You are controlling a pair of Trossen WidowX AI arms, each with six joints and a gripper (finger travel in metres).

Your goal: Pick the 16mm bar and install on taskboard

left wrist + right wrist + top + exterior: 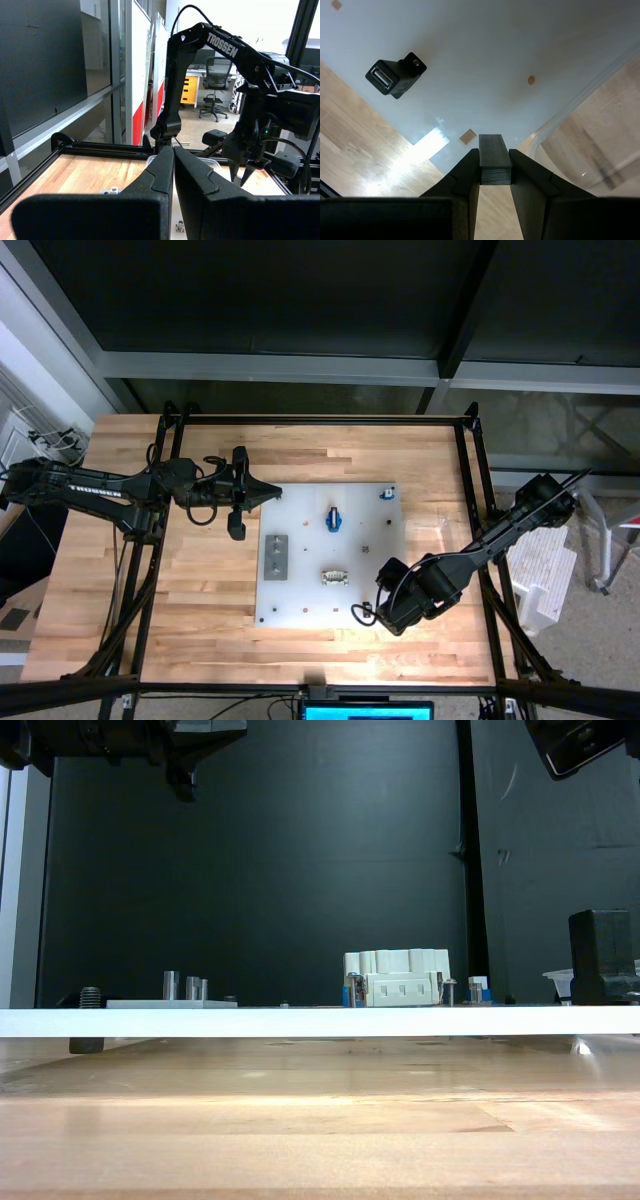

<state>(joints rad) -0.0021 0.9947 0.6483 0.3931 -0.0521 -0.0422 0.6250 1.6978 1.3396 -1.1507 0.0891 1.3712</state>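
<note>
Right gripper point(494, 156), above taskboard point(300, 575) 5 o'clock corner, fingers clamped on upright 16mm bar point(495, 147), held clear of board; left gripper point(173, 150), fingers together, at board's 10 o'clock corner.

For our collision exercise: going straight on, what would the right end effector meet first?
Probably the white task board near its corner, the held 16mm bar touching first; depth unclear. Left end effector hovers at board's left edge.

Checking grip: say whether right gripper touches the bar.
Touching: right wrist view shows right gripper clamping the bar above the board; left gripper shut over its left edge.
</note>
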